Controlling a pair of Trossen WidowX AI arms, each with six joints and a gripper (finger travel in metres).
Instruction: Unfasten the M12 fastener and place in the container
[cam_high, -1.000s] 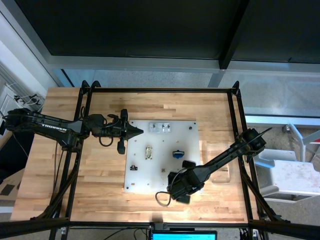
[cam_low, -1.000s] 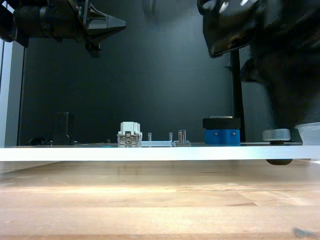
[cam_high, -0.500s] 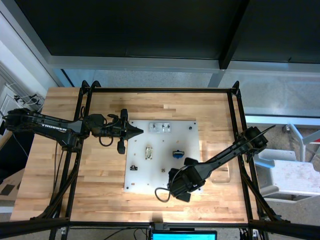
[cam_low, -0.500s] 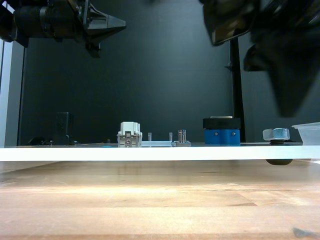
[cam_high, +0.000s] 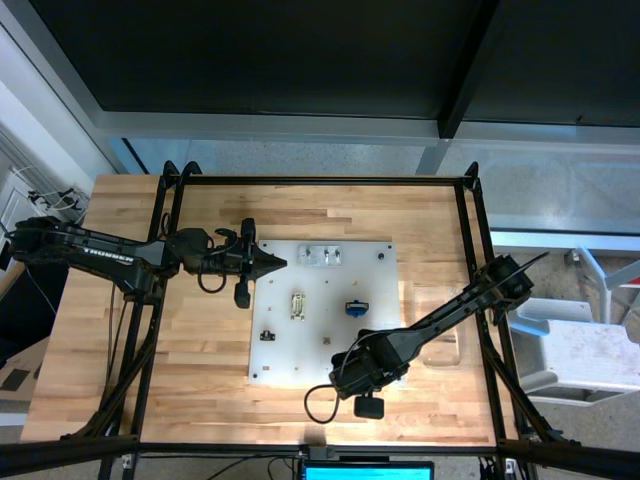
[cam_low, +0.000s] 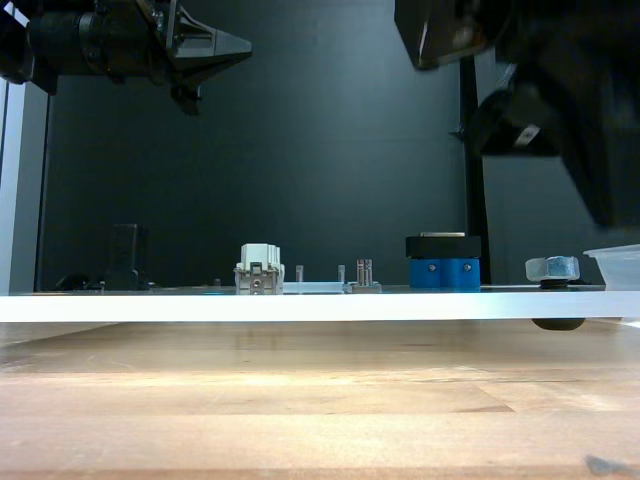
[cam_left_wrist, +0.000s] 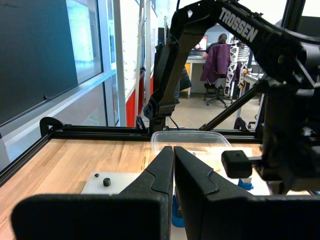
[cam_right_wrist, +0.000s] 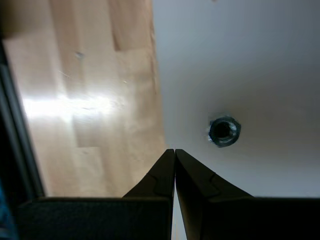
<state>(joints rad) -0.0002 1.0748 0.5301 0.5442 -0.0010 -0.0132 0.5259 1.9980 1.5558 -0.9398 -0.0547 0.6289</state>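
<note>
End effectors: left (cam_high: 281, 263) aloft, right (cam_right_wrist: 174, 150) above silver nut (cam_right_wrist: 224, 131).

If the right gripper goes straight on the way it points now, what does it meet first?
Likely the white board, close to its edge beside the wooden table; depth is unclear. The shut right gripper aims beside the silver nut, not at it. The left gripper hangs above the board's left edge.

Wood table (cam_high: 200, 340), white board (cam_high: 285, 355) mid, clear container (cam_high: 443, 352) beside, rt
</note>
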